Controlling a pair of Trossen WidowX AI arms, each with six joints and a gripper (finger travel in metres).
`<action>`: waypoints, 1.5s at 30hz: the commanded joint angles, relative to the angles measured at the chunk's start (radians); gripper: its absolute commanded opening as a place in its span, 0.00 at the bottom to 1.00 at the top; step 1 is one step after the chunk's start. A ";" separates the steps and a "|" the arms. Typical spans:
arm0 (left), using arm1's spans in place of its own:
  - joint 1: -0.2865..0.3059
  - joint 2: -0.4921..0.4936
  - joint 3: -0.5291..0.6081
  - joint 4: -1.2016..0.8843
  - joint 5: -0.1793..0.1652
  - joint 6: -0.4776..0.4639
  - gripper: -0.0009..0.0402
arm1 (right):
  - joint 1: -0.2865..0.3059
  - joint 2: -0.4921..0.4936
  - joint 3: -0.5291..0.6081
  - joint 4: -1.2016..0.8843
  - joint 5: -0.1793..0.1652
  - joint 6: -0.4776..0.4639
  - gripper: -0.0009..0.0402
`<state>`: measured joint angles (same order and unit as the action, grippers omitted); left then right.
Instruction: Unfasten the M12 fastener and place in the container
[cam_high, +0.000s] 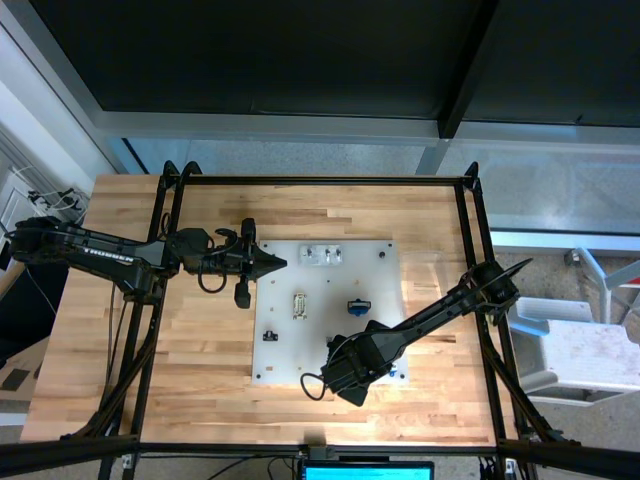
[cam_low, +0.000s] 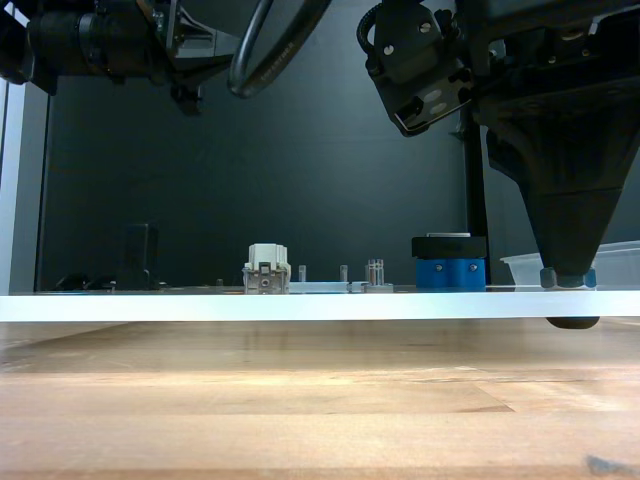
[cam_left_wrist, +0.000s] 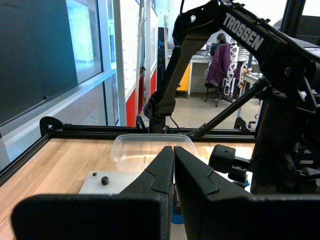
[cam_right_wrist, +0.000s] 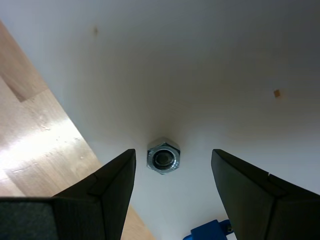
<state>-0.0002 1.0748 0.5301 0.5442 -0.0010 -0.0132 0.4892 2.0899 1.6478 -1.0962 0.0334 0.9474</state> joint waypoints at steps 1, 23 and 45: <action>0.000 0.000 0.000 0.000 0.000 0.000 0.02 | 0.000 0.000 -0.006 0.009 0.000 -0.006 0.52; 0.000 0.000 0.000 0.000 0.000 0.000 0.02 | -0.003 0.000 -0.029 0.047 0.000 -0.033 0.27; 0.000 0.000 0.000 0.000 0.000 0.000 0.02 | -0.005 -0.001 -0.029 0.049 -0.036 -0.155 0.03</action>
<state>-0.0002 1.0748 0.5301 0.5446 -0.0013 -0.0132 0.4843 2.0892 1.6192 -1.0454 0.0135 0.8253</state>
